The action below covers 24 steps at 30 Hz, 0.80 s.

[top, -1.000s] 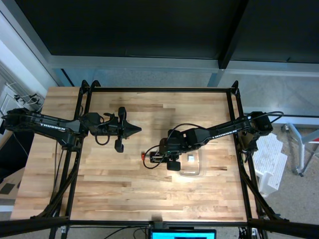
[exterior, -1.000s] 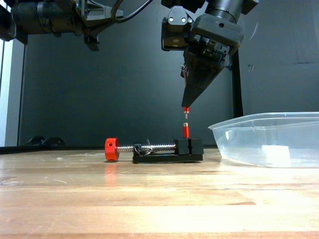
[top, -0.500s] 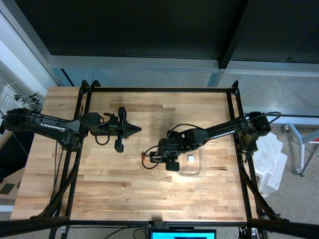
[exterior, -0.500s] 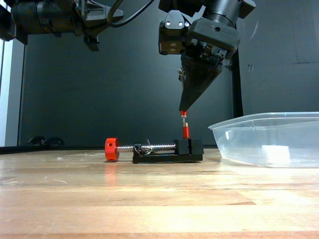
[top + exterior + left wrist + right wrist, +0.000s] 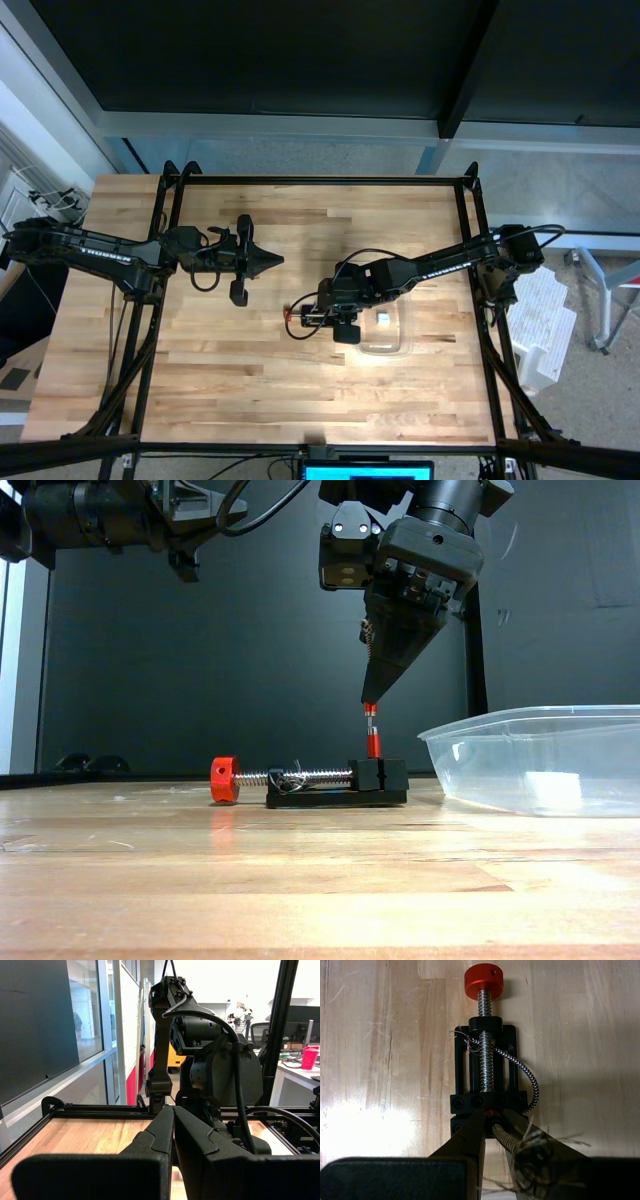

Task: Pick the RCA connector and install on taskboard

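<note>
Gripping the tiny, stiff, likely slippery RCA connector (image 5: pixel 370 712) by its top, right pincer (image 5: pixel 372 696) hovers above taskboard (image 5: pixel 338 781); left pincer (image 5: pixel 272 260) parked aside, clenched empty.

— Where's the taskboard (image 5: pixel 337 785)?
— Mid-table, knob (image 5: pixel 224 779) at its left end. The tray (image 5: pixel 480 755) stands just beside its right end, with a small square piece (image 5: pixel 553 790) in it.
— And the grippers?
— The right gripper (image 5: pixel 371 702) hangs over the board's right end, the connector (image 5: pixel 371 717) at its tip, seemingly touching the post (image 5: pixel 373 745) below. The left gripper (image 5: pixel 277 260) is well apart, behind and left.
</note>
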{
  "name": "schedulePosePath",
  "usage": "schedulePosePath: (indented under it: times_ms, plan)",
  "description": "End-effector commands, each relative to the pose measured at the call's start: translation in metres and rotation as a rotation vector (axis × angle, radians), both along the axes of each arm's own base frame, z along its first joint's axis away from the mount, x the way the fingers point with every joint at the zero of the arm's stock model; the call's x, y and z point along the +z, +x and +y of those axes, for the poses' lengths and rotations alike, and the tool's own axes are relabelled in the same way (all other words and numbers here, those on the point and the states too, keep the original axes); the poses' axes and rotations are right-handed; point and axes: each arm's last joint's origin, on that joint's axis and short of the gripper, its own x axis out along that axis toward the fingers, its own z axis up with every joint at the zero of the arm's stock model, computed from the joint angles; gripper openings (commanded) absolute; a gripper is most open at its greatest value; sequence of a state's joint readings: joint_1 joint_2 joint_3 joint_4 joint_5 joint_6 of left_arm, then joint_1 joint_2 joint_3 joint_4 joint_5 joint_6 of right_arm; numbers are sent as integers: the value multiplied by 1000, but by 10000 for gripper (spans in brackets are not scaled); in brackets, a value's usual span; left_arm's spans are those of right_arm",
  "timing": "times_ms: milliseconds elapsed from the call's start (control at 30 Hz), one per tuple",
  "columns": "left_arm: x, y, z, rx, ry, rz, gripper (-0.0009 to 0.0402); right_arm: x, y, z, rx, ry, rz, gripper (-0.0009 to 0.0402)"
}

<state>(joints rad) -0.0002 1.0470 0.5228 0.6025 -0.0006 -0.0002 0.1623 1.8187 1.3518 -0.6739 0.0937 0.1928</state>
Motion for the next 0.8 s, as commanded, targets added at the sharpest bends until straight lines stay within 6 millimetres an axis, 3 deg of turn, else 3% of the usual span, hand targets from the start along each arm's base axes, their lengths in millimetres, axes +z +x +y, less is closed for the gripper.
schedulePosePath:
  times_ms: [33,800]
  plan:
    - [0,0,0,0,0,0,0,-1,-1,-1,-2,-1,7,4]
    - [0,0,0,0,0,0,0,-6,2,-2,-9,-2,15,4]
